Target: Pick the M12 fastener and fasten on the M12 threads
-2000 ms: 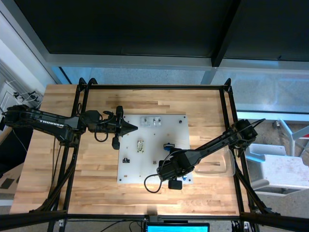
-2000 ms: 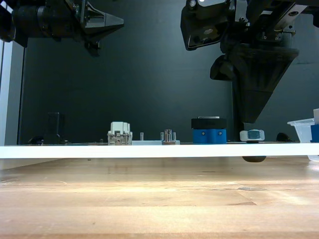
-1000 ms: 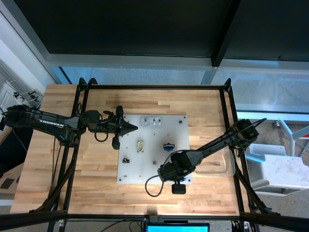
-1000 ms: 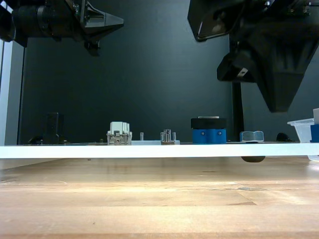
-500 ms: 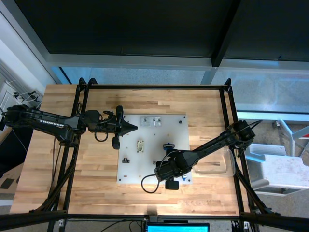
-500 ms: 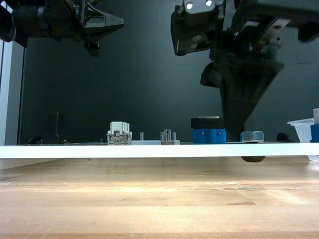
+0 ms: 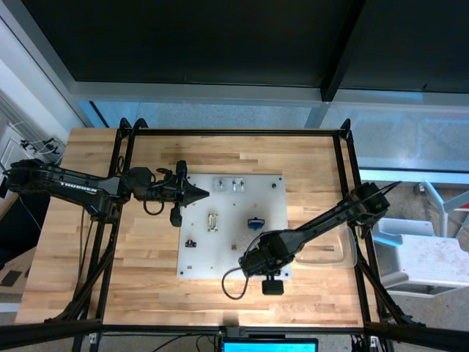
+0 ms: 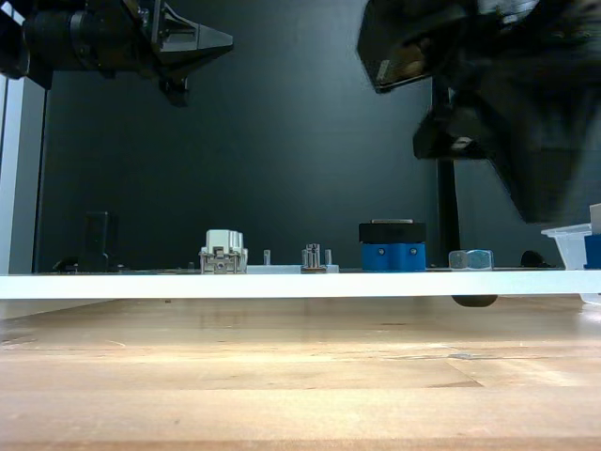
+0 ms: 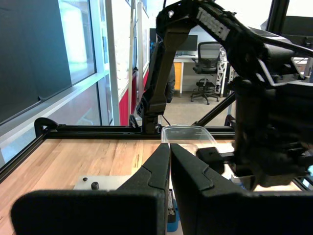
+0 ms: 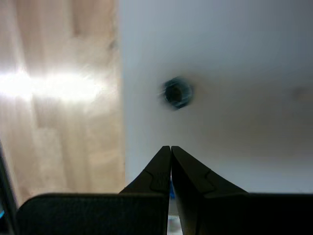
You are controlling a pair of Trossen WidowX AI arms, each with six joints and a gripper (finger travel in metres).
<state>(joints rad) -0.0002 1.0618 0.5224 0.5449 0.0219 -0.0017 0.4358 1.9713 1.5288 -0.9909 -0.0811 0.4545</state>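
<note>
arms: two, one at each table edge
left gripper (image 7: pixel 204 193): one, high over the board's far left edge, fingers pressed together on nothing
white board (image 7: pixel 205 260): one, mid-table
blue block (image 8: pixel 392 256): one, black cap
m12 nut (image 8: pixel 471 259): one, low on the board near its near right edge, no ribs showing; can't tell if it's on its stud
right gripper (image 10: pixel 170 147): one, above the board by the nut, tips pressed together, empty, apart from the nut
clear tray (image 7: pixel 351 253): one, right of the board
surface: wooden table (image 7: pixel 139 293), black frame around it
room: windows, office chair (image 9: pixel 211 50)
</note>
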